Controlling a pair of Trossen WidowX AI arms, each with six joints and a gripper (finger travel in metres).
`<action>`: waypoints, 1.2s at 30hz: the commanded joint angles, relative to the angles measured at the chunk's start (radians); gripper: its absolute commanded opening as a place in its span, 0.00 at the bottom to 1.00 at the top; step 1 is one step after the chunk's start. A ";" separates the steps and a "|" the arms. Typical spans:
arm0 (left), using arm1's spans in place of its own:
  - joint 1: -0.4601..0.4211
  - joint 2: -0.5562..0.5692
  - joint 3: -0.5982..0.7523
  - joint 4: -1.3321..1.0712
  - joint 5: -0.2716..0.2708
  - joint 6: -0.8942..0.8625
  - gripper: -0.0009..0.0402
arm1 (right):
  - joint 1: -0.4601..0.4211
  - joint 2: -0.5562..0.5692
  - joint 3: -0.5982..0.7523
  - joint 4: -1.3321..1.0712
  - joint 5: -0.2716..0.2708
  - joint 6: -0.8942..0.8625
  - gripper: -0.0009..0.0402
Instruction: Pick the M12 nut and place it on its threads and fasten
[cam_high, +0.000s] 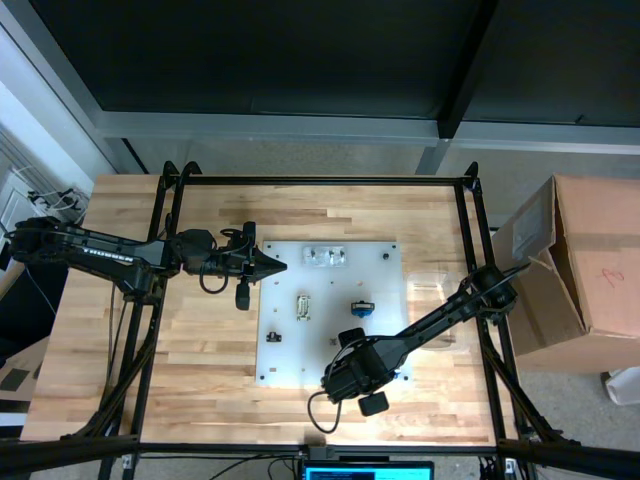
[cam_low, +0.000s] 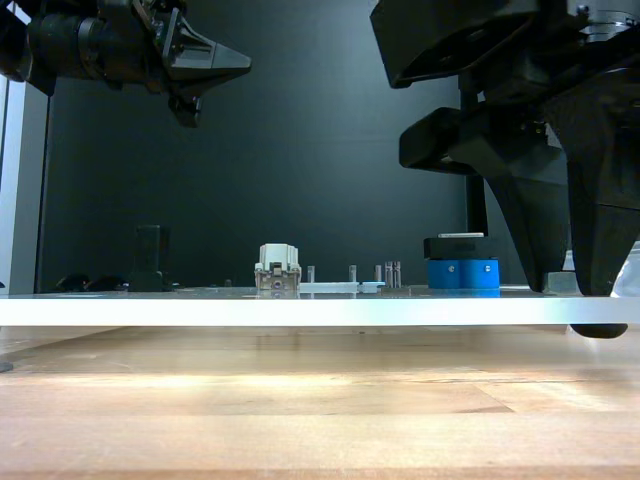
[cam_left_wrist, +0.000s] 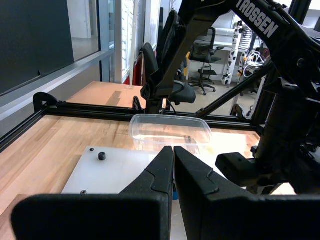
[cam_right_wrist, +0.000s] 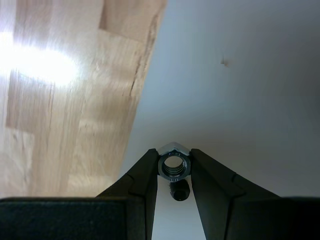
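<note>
- Right gripper (cam_right_wrist: 174, 159) is pinching the M12 nut (cam_right_wrist: 174, 166) across its flats, low over the white board (cam_right_wrist: 240, 100). The black stud (cam_right_wrist: 179, 190) is just beside it, nut not on yet.
- Probably light, hard, slick steel, so the flats look like the best hold.
- Left gripper (cam_left_wrist: 173, 152) has its fingers pressed together, high over the board's far left.

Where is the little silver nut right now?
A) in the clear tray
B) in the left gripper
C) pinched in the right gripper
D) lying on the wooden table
C: the right wrist view shows the silver nut pinched in the right gripper, low over the white board. The left gripper hangs shut and empty, high over the board's far left edge.
</note>
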 joint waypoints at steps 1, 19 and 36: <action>0.000 0.000 0.000 0.000 0.000 0.000 0.02 | 0.000 0.001 0.000 0.000 0.001 0.071 0.02; 0.000 0.000 0.000 0.000 0.000 0.000 0.02 | -0.001 -0.007 0.000 0.000 0.001 0.101 0.02; 0.000 0.000 0.000 0.000 0.000 0.000 0.02 | 0.002 -0.097 0.015 -0.062 -0.002 -0.297 0.02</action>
